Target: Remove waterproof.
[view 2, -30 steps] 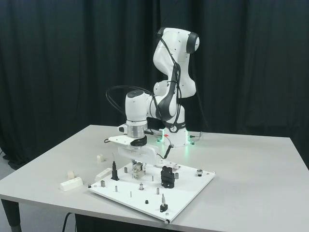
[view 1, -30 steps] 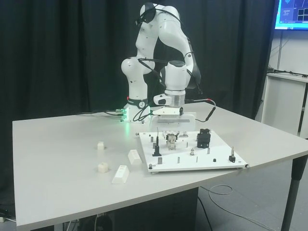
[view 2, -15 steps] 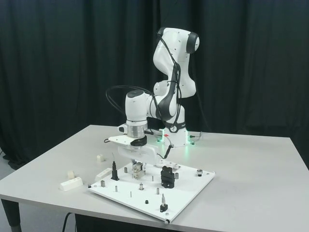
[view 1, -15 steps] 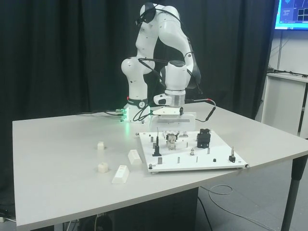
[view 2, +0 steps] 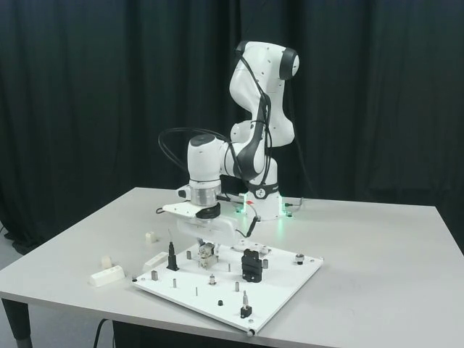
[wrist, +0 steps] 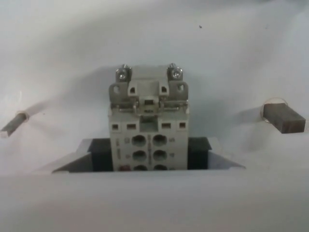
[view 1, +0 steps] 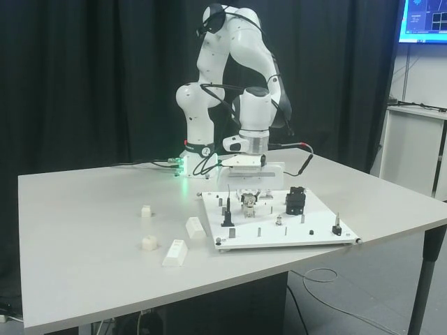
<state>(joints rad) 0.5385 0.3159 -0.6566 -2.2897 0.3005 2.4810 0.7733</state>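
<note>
Detail comes only from the wrist view: a pale multi-pin connector block (wrist: 147, 126) fills the middle of it, with rows of round sockets on its face and a grey metal bracket (wrist: 148, 87) fastened by two screws on its far end. The block rises out of a dark rectangular opening (wrist: 197, 153) in the white board (wrist: 72, 72), and a short grey peg (wrist: 284, 117) and a thinner pin (wrist: 13, 123) stand on the board to either side of it. The two room views reduce that connector (view 1: 248, 202) to a small light shape directly beneath the hand (view 1: 248, 191), yet they show what the wrist camera cannot: the white arm (view 2: 257, 101) folded over, the board (view 2: 286, 286) lying flat on the grey worktop (view 2: 391, 261), a black block (view 2: 251, 264) on the board just beside the hand, a black post (view 2: 172, 257) on its other side, and several small white blocks (view 1: 176, 251) on the worktop, well apart from the hand. The hand (view 2: 206, 243) hangs low just over the connector; whether its fingers are spread or clamped on it, I cannot tell from any view.
</note>
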